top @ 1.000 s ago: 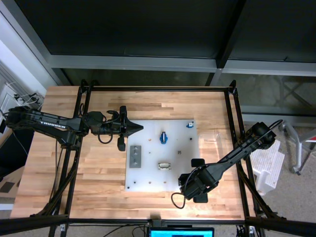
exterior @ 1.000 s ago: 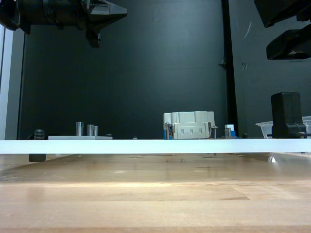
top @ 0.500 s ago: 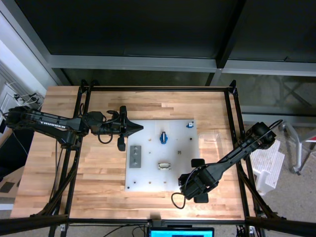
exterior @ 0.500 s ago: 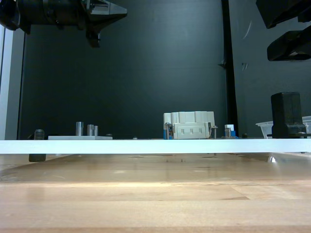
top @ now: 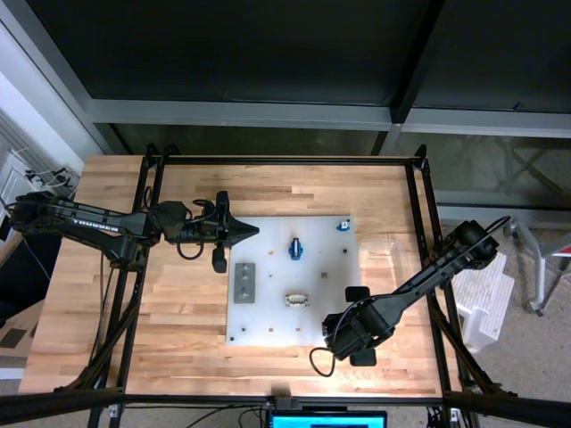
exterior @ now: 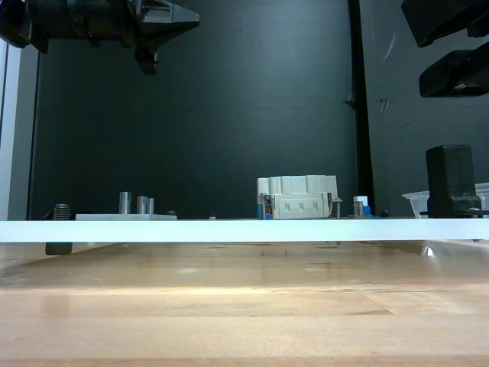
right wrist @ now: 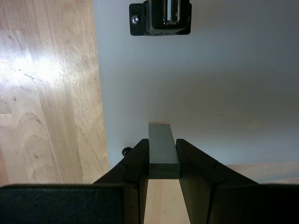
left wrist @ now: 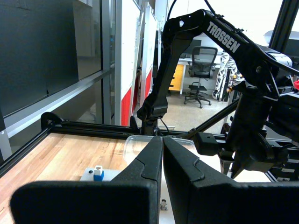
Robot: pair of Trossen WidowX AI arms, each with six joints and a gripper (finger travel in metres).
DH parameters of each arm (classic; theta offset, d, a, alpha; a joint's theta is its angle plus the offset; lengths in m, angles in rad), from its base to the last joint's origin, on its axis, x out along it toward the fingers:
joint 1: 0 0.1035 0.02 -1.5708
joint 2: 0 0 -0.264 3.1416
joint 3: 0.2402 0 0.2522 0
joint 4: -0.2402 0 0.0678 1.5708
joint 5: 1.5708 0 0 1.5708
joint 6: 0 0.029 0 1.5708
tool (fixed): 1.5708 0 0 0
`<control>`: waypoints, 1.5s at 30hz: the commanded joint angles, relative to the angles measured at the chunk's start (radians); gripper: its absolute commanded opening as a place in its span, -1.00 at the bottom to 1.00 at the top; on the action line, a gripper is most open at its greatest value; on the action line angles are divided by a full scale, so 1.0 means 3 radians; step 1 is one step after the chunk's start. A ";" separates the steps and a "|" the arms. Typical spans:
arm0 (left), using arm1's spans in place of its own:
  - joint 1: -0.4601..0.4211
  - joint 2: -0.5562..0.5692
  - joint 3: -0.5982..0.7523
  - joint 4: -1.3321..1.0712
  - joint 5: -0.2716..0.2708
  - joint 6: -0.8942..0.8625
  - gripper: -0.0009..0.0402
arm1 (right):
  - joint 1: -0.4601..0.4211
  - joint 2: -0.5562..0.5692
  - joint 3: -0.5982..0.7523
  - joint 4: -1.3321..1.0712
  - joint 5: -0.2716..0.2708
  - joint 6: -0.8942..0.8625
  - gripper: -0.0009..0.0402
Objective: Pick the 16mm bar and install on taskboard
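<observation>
Your right pincer (right wrist: 163, 148) is clamped on the bar (right wrist: 162, 137), holding it up over the near edge of the white board (top: 268, 308). Your left pincer (top: 253, 231) is closed, empty, raised over the board's far left edge.

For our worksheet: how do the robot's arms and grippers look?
Both arms are black, with black cables and white TROSSEN lettering. The left gripper, over the white task board's far-left corner, and right gripper, over its near-right corner, have tapered black jaws.
</observation>
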 commanded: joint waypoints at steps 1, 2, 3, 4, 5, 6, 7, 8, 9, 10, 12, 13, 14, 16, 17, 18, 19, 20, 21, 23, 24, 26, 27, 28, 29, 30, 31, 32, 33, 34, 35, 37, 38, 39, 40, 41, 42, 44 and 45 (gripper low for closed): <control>0.0003 0.0001 0.0001 0.0000 0.0000 0.0001 -0.95 | 0.0000 0.0000 -0.0006 0.0010 0.0006 0.0001 -0.90; 0.0003 0.0001 0.0001 0.0000 0.0000 0.0001 -0.95 | 0.0000 0.0000 -0.0011 0.0014 0.0006 0.0003 -0.90; 0.0004 0.0001 0.0001 0.0000 0.0000 0.0001 -0.95 | 0.0001 0.0000 -0.0018 0.0018 0.0003 0.0001 -0.90; 0.0003 0.0001 0.0001 0.0001 0.0001 0.0001 -0.95 | 0.0000 0.0000 -0.0019 0.0020 0.0004 0.0001 -0.90; 0.0003 0.0001 0.0001 0.0001 0.0000 0.0001 -0.95 | 0.0001 0.0000 -0.0020 0.0025 0.0004 0.0000 -0.90; 0.0004 0.0001 0.0001 0.0000 0.0000 0.0001 -0.95 | 0.0001 0.0000 -0.0020 0.0028 0.0004 0.0001 -0.90; 0.0003 0.0001 0.0001 0.0001 0.0001 0.0001 -0.95 | 0.0001 0.0000 -0.0022 0.0032 0.0004 0.0000 -0.90; 0.0003 0.0001 0.0001 0.0001 0.0000 0.0001 -0.95 | 0.0001 0.0000 -0.0022 0.0033 0.0004 -0.0006 -0.90; 0.0004 0.0001 0.0001 0.0000 0.0000 0.0001 -0.95 | 0.0001 0.0000 -0.0023 0.0034 0.0004 -0.0008 -0.90; 0.0003 0.0001 0.0001 0.0000 0.0000 0.0001 -0.95 | 0.0001 0.0000 -0.0023 0.0037 0.0004 -0.0008 -0.90; 0.0003 0.0001 0.0001 0.0000 0.0000 0.0001 -0.95 | 0.0001 0.0000 -0.0023 0.0037 0.0005 -0.0011 -0.90; 0.0003 0.0001 0.0001 0.0001 0.0000 0.0001 -0.95 | 0.0000 0.0000 -0.0023 0.0037 0.0005 -0.0015 -0.90; 0.0003 0.0001 0.0001 0.0000 0.0000 0.0001 -0.95 | 0.0001 0.0000 -0.0023 0.0036 0.0006 -0.0022 -0.90; 0.0004 0.0001 0.0001 0.0001 0.0000 0.0001 -0.95 | 0.0000 0.0000 -0.0025 0.0037 0.0008 -0.0023 -0.90; 0.0003 0.0001 0.0001 0.0000 0.0000 0.0001 -0.95 | 0.0000 0.0000 -0.0029 0.0039 0.0008 -0.0023 -0.90; 0.0003 0.0001 0.0001 0.0000 0.0000 0.0001 -0.95 | 0.0001 0.0000 -0.0037 0.0051 0.0006 -0.0024 -0.90; 0.0004 0.0001 0.0001 0.0001 0.0000 0.0001 -0.95 | 0.0000 0.0000 -0.0046 0.0069 -0.0005 -0.0031 -0.90; 0.0003 0.0001 0.0001 0.0000 0.0000 0.0001 -0.95 | 0.0001 0.0000 -0.0055 0.0084 -0.0003 -0.0032 -0.90; 0.0003 0.0001 0.0001 0.0000 0.0000 0.0001 -0.95 | 0.0001 0.0000 -0.0067 0.0103 -0.0005 -0.0033 -0.90; 0.0003 0.0001 0.0001 0.0000 0.0000 0.0001 -0.95 | 0.0001 0.0000 -0.0090 0.0136 -0.0008 -0.0034 -0.90; 0.0003 0.0001 0.0001 0.0000 0.0000 0.0000 -0.95 | 0.0001 0.0000 -0.0100 0.0149 -0.0008 -0.0034 -0.90; 0.0003 0.0001 0.0001 0.0000 0.0000 0.0001 -0.95 | 0.0000 0.0000 -0.0117 0.0155 -0.0001 -0.0036 -0.90; 0.0003 0.0001 0.0001 0.0001 0.0000 0.0001 -0.95 | 0.0001 0.0000 -0.0125 0.0163 0.0000 -0.0037 -0.90; 0.0004 0.0001 0.0001 0.0000 0.0000 0.0001 -0.95 | 0.0000 0.0000 -0.0131 0.0167 0.0001 -0.0042 -0.90; 0.0003 0.0001 0.0001 0.0000 0.0000 0.0001 -0.95 | 0.0000 0.0000 -0.0132 0.0167 0.0005 -0.0058 -0.90; 0.0003 0.0001 0.0001 0.0000 0.0001 0.0001 -0.95 | 0.0000 0.0000 -0.0135 0.0168 0.0009 -0.0069 -0.90; 0.0004 0.0001 0.0001 0.0000 0.0000 0.0001 -0.95 | 0.0000 0.0000 -0.0136 0.0169 0.0011 -0.0083 -0.90; 0.0003 0.0001 0.0001 0.0000 0.0000 0.0001 -0.95 | 0.0000 0.0000 -0.0144 0.0174 0.0014 -0.0085 -0.90; 0.0003 0.0001 0.0001 0.0000 0.0000 0.0001 -0.95 | 0.0000 0.0000 -0.0155 0.0183 0.0015 -0.0086 -0.90; 0.0004 0.0001 0.0001 0.0000 0.0000 0.0001 -0.95 | 0.0000 0.0000 -0.0165 0.0192 0.0039 -0.0085 -0.90; 0.0003 0.0001 0.0001 0.0000 0.0000 0.0001 -0.95 | 0.0000 0.0000 -0.0177 0.0209 0.0037 -0.0085 -0.90; 0.0004 0.0001 0.0001 0.0000 0.0000 0.0001 -0.95 | 0.0000 0.0000 -0.0207 0.0262 0.0037 -0.0083 -0.90; 0.0003 0.0001 0.0001 0.0000 0.0000 0.0001 -0.95 | 0.0000 0.0000 -0.0224 0.0286 0.0037 -0.0083 -0.90; 0.0003 0.0001 0.0001 0.0000 0.0001 0.0001 -0.95 | 0.0000 0.0000 -0.0242 0.0310 0.0034 -0.0084 -0.90; 0.0003 0.0001 0.0001 0.0000 0.0000 0.0001 -0.95 | 0.0001 0.0000 -0.0258 0.0336 0.0034 -0.0083 -0.90; 0.0003 0.0001 0.0001 0.0000 0.0000 0.0001 -0.95 | 0.0000 0.0000 -0.0271 0.0355 0.0034 -0.0083 -0.90; 0.0003 0.0001 0.0001 0.0001 0.0000 0.0001 -0.95 | 0.0001 0.0000 -0.0280 0.0365 0.0034 -0.0083 -0.90; 0.0003 0.0001 0.0001 0.0001 0.0000 0.0000 -0.95 | 0.0000 0.0000 -0.0285 0.0366 0.0036 -0.0083 -0.90; 0.0003 0.0001 0.0001 0.0000 0.0000 0.0000 -0.95 | 0.0001 0.0000 -0.0285 0.0369 0.0036 -0.0084 -0.90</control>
